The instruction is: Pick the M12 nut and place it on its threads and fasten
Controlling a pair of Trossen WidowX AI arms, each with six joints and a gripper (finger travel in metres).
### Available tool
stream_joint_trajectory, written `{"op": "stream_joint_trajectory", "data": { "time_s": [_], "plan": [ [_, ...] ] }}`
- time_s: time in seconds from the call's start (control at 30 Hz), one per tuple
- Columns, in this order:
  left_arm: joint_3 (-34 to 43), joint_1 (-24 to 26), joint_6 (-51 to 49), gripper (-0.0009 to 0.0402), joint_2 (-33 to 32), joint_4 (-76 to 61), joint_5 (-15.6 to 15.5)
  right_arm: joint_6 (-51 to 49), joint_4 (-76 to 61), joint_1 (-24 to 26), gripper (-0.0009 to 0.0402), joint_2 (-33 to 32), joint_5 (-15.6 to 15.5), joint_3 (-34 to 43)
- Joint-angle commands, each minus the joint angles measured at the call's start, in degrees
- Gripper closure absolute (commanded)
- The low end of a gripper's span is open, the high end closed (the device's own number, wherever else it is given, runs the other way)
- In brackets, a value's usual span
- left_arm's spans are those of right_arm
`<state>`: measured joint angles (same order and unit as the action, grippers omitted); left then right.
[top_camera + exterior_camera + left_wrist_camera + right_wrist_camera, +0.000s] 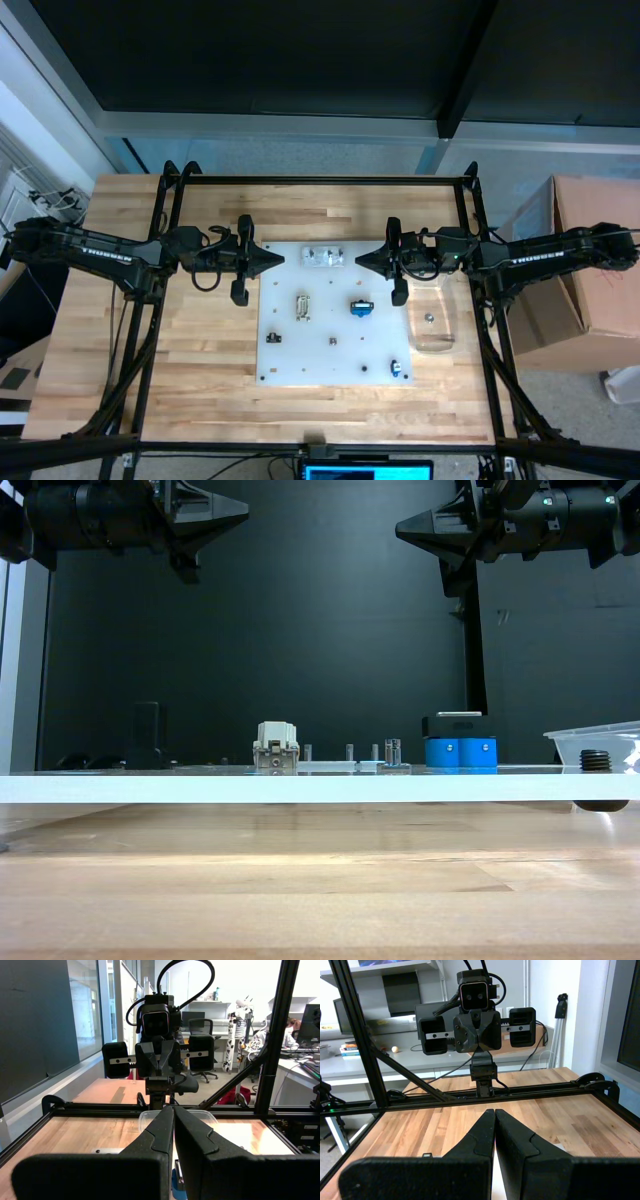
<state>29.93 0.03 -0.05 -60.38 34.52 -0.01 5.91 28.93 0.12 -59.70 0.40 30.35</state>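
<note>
The small silver M12 nut [429,319] lies free inside the clear tray [441,343], just right of the white board [300,365]. Its black ribbed stud [597,761] stands bare at the board's near right edge [396,368], ribs showing in the low view. My left gripper [278,259] hangs high over the board's far left edge, shut and holding nothing [173,1111]. My right gripper [360,260] faces it from above the board's far right part, also shut and holding nothing [495,1112]. Both are well above the board in the low view, left gripper [243,513] and right gripper [400,525].
On the board sit a grey connector [276,749], a blue block [460,750], a silver post [392,750] and small pins. A black frame [320,181] surrounds the wooden table. A cardboard box [590,270] stands off the right side.
</note>
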Motion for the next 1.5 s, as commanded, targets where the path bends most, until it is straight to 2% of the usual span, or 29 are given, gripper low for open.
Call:
{"op": "stream_joint_trajectory", "data": {
  "time_s": [0.03,0.37,0.53,0.87,1.17,1.5],
  "plan": [
    [0.0,0.0,0.0,0.0393,0.0,0.0,0.0,-0.6,1.7,-0.2,0.0393,0.0,0.0,0.0],
    [0.0,0.0,0.0,0.0393,0.0,0.0,0.0,-0.6,1.8,-0.2,0.0393,0.0,0.0,0.0],
    [0.0,0.0,0.0,0.0393,0.0,0.0,0.0,2.7,-0.9,-0.3,0.0393,0.0,0.0,0.6],
    [0.0,0.0,0.0,0.0393,0.0,0.0,0.0,2.8,-35.9,-2.7,0.0393,0.0,-0.3,11.1],
    [0.0,0.0,0.0,0.0393,0.0,0.0,0.0,4.8,-64.9,-7.7,0.0393,0.0,0.0,19.6],
    [0.0,0.0,0.0,0.0393,0.0,0.0,0.0,12.6,-88.6,-13.9,0.0393,0.5,0.1,23.7]
  ]
}}
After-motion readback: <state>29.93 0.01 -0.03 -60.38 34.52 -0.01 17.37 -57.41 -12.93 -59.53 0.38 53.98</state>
